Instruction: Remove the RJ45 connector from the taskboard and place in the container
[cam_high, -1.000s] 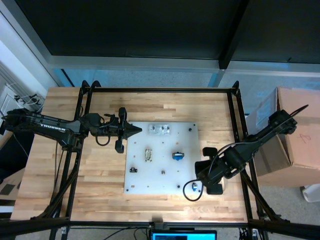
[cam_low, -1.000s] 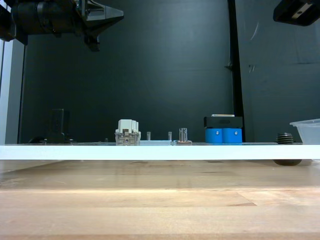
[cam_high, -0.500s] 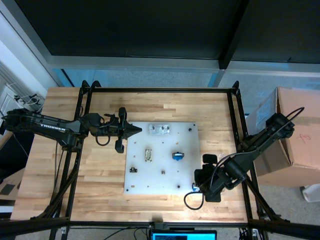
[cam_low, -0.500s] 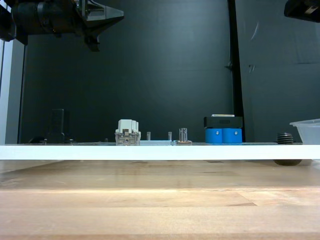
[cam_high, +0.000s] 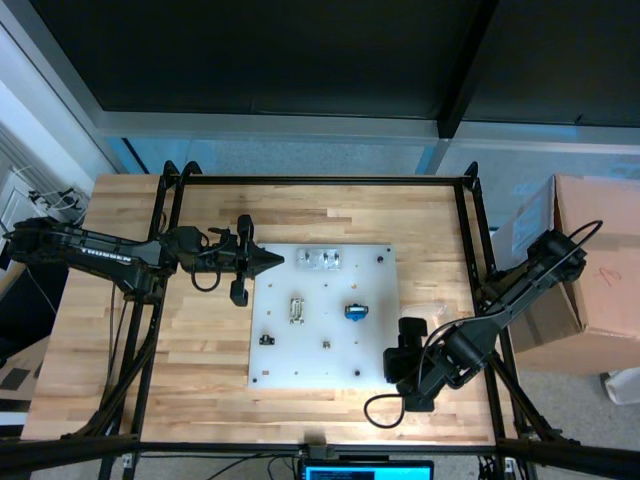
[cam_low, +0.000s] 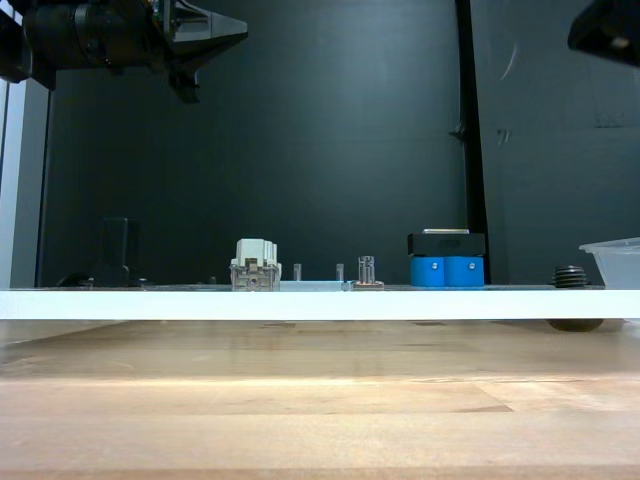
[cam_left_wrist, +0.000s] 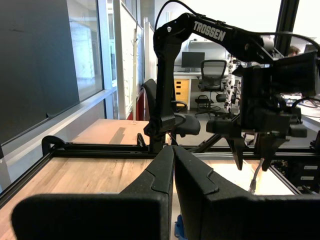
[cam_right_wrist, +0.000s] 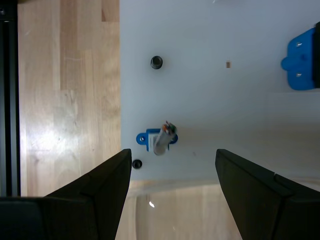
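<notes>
Right gripper (cam_right_wrist: 172, 152) hovered, jaws apart, over the RJ45 connector (cam_right_wrist: 163, 138) — seated in its blue mount (cam_right_wrist: 142, 138) at the taskboard's (cam_right_wrist: 225, 110) near-right corner. Centre first, then drop straight. Left gripper (cam_high: 268, 259), jaws together, hung over the board's left edge.

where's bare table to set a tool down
Bare tabletop left of the taskboard and along its near edge. Crowded: its near right corner, open right gripper over the seated RJ45 connector; shut left gripper hovers at its far left corner.
</notes>
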